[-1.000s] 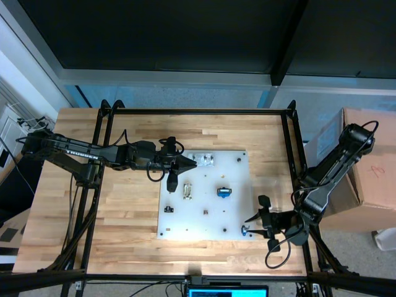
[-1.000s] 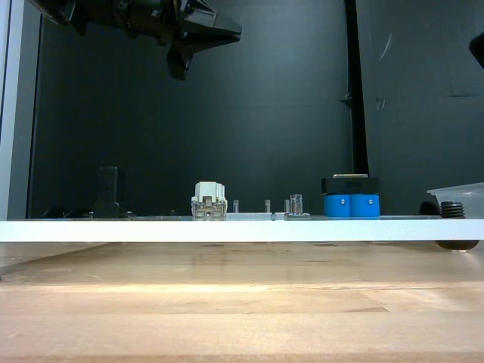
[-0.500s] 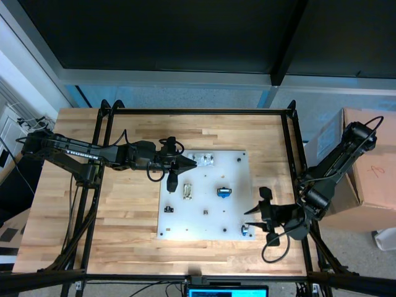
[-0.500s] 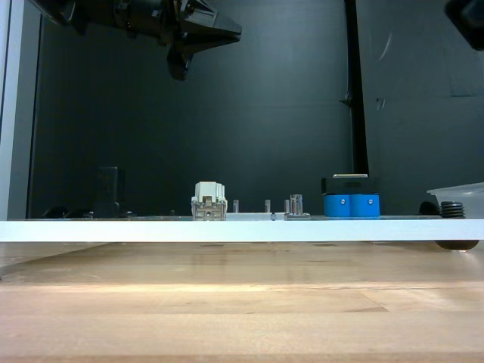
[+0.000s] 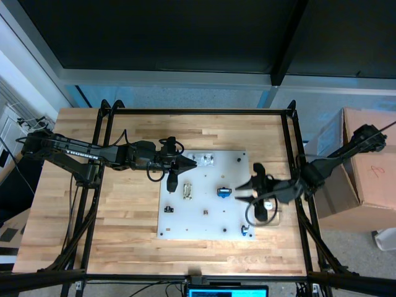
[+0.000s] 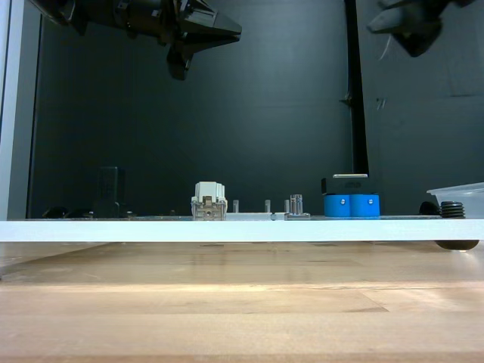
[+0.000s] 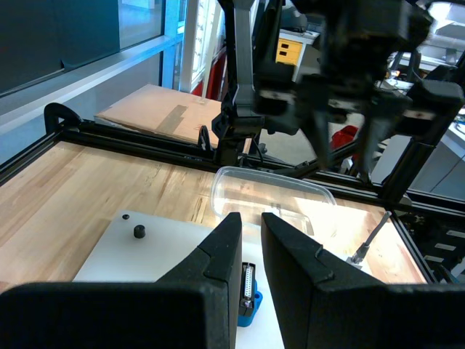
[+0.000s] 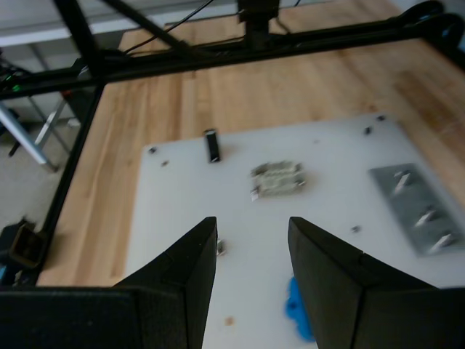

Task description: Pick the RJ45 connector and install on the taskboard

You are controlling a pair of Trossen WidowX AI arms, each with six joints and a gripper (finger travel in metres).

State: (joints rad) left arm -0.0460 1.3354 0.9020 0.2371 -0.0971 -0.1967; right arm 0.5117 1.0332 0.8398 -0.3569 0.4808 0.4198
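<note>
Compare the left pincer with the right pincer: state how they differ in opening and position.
The left pincer has only a narrow gap between its fingers, while the right pincer is spread wide. The left pincer hangs over the far left part of the taskboard. The right pincer is at the board's right edge, beside the blue block. They point toward each other. Both hover well above the board, holding nothing.

No legible text, labels or numbers

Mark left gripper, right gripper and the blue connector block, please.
left gripper (image 5: 194,164): high view, between fingertips, over board's (image 5: 192,226) left side.
right gripper (image 5: 239,193): high view, between open fingertips, over board's right side.
blue connector block (image 5: 223,192): high view, top face.
</note>
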